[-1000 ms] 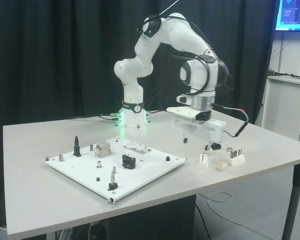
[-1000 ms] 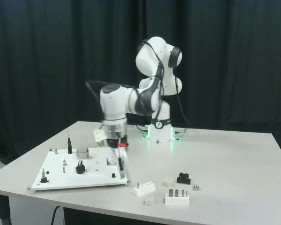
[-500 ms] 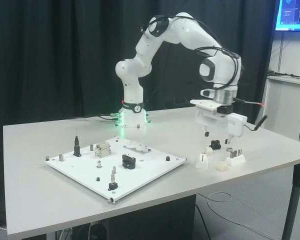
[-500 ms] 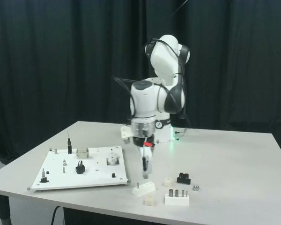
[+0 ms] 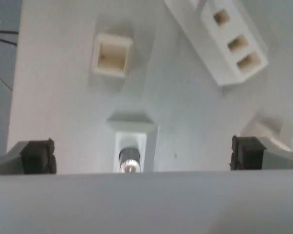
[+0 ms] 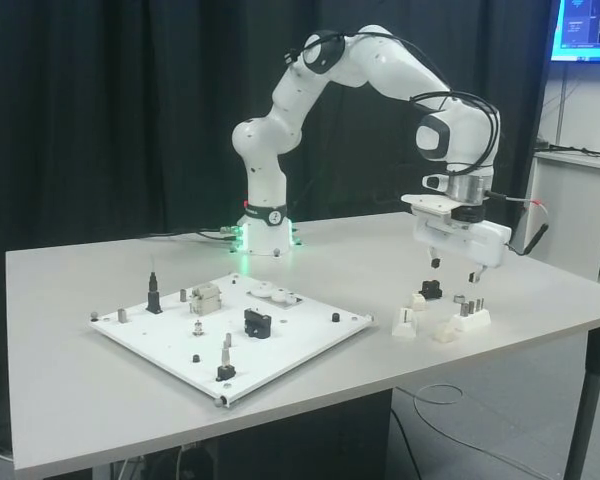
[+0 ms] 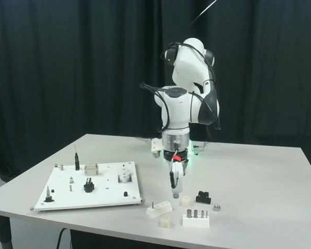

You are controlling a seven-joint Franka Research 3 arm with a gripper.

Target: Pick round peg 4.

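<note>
As the peg (image 5: 129,161) shows only its bright round top in the wrist view, its shaft is judged from the room views: a thin upright pin (image 7: 152,204) standing in a small white holder (image 5: 132,127).

- Location: the holder sits on the grey table (image 5: 58,97), near its front edge. A hollow cube (image 5: 112,54) lies near the holder. A three-socket block (image 5: 234,44) lies further off, and the white board (image 7: 88,199) is well apart on the other side.
- Handling (judgement): looks like metal, so stiff, light, smooth and likely slippery. Not fragile. The thin shaft gives the pads little to bear on.
- Grip point (judgement): the exposed shaft above the holder, pads square to it, then lift straight along its axis so it does not bind in the socket. The holder is loose and light and could come up with the peg.
- Gripper (image 5: 141,155): fingers spread wide, holding nothing. It hangs above the holder, with the peg between the black pads (image 5: 36,157) though not quite centred.
</note>
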